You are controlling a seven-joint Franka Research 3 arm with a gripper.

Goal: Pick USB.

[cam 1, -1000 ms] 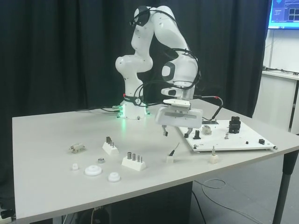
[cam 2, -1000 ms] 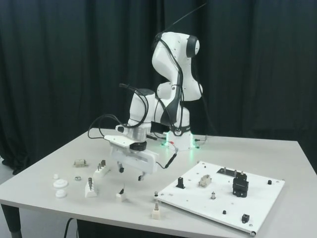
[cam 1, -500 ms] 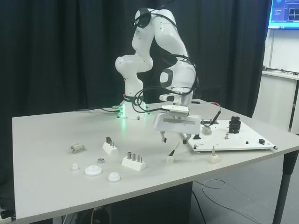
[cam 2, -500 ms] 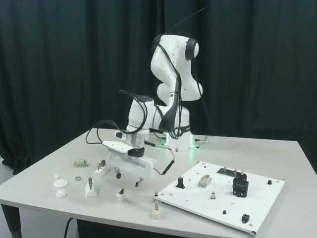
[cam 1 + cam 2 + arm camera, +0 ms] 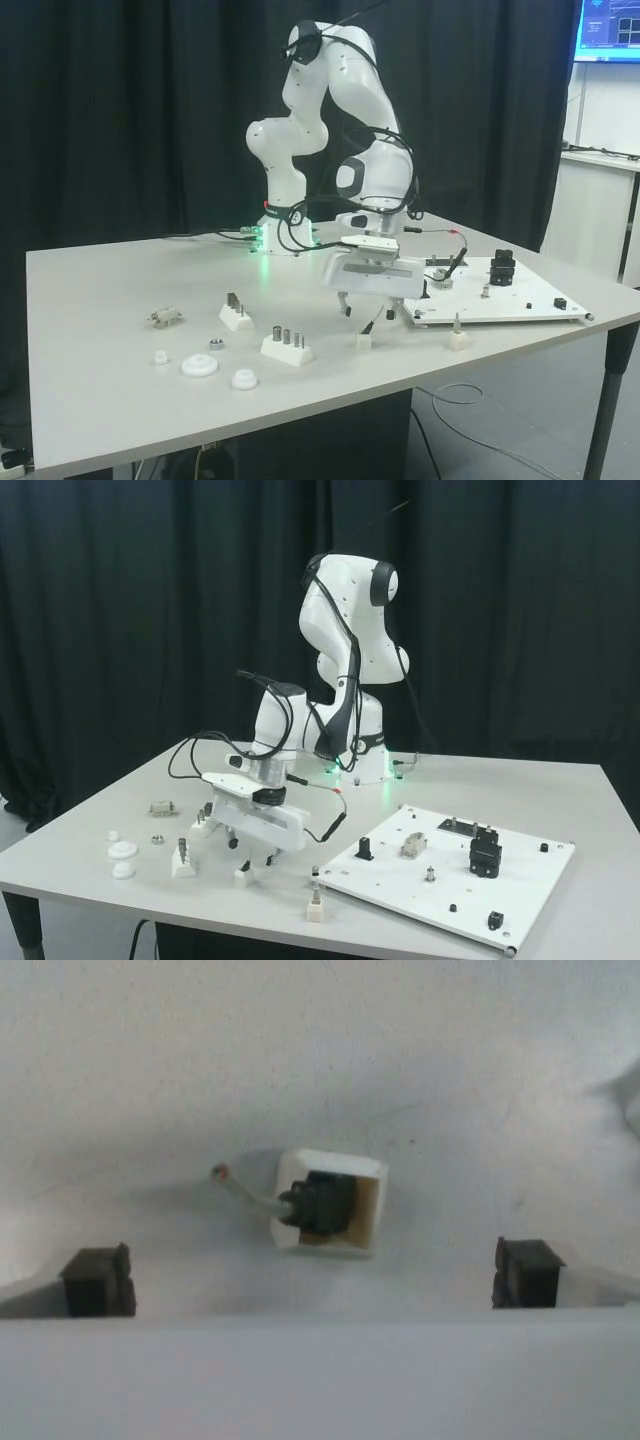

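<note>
Directly beneath the claw [image 5: 310,1278], the USB plug [image 5: 318,1203] stands in its white holder [image 5: 369,1188] on the bench [image 5: 100,300]; fingers spread wide, arm bent low, pointing down.

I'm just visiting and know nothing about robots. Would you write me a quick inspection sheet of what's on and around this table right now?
Surface: grey table, with a white board of small fittings at one end.
Job's things: USB plug, black, seated in a small white holder, with a short grey lead sticking out sideways.
Clutter: white pin blocks, white discs, a small connector, a single post block.
Grippers: gripper hangs open directly over the USB plug, fingers either side and not touching it.
Cables: black cables loop along the arm.
Surroundings: black curtain; a lit screen in one corner; green light at the arm's base.
</note>
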